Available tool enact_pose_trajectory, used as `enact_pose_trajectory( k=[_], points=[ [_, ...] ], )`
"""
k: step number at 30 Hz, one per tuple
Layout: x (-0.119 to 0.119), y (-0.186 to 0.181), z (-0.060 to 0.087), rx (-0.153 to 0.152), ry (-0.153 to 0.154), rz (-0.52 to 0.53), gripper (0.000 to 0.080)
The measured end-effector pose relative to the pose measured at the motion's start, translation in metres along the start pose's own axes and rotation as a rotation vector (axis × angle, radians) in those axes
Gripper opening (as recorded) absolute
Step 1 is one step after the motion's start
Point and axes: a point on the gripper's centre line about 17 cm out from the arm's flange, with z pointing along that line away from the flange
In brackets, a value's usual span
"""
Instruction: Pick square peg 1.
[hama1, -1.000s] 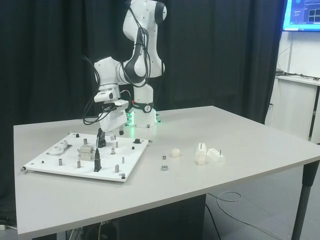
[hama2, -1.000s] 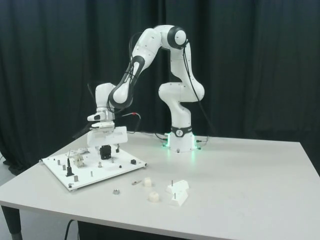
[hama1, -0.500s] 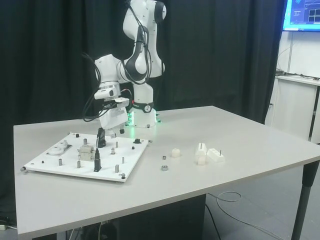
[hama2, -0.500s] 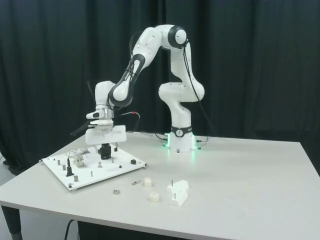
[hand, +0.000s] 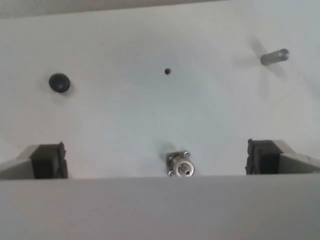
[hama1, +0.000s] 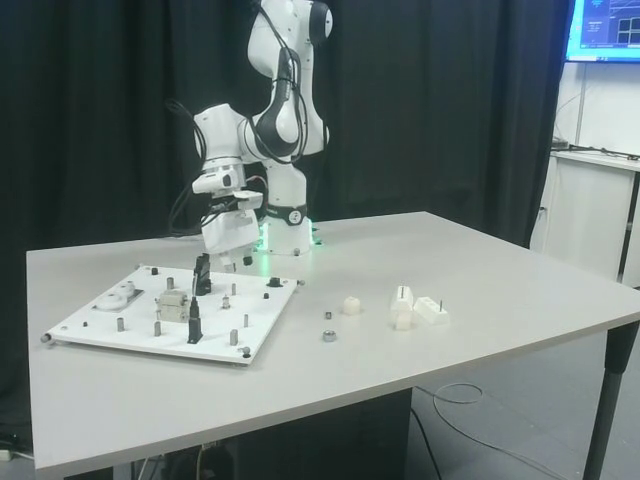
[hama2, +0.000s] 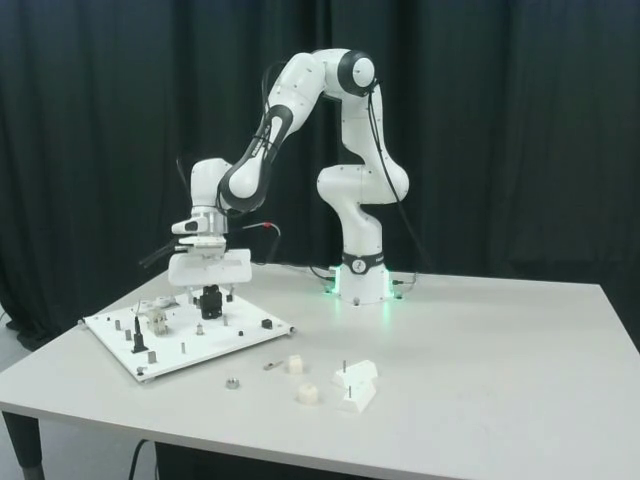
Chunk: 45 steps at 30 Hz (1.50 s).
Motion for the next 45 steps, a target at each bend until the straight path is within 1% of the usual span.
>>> enact_pose_trajectory(
  k=[14,18,22,30,35,38,41,45],
  points=[
    [0.01,0.012,-0.004,-0.033,-0.006,0.016,0.08],
    [0.014,0.015,-0.005,-0.038,-0.004,0.033,0.08],
    [0.024,0.017,-0.005,-0.039,0.002,0.063,0.08],
    [0.059,0.013,-0.001,-0.028,0.018,0.096,0.08],
    [0.087,0.007,0.003,-0.013,0.024,0.116,0.08],
    [0.105,0.002,0.005,-0.003,0.027,0.145,0.08],
    [0.123,-0.004,0.007,0.008,0.026,0.176,0.08],
    [0.146,-0.013,0.01,0.021,0.014,0.212,0.08]
  ],
)
